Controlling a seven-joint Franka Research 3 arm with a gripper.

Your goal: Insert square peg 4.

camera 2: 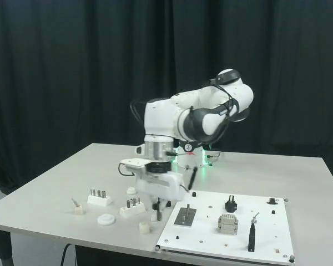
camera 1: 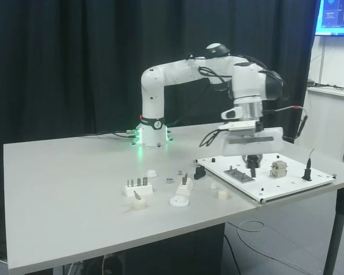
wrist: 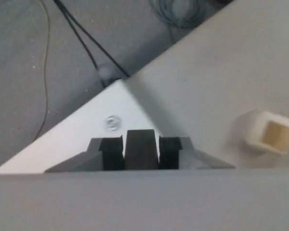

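We find the gripper [wrist: 140, 154] clamped on a dark square peg [wrist: 140, 149] above the white board's [wrist: 101, 125] corner; only the wrist view shows this grip. Room views show it merely hovering.

You're in a robotics lab, pretty clearly: black curtains [camera 2: 72, 72] all around the back, a white Franka arm [camera 1: 183, 71] bolted onto a grey table [camera 1: 63, 183], a white task board [camera 2: 233, 227] with small fixtures on it, and a monitor [camera 1: 335, 17] on the wall.
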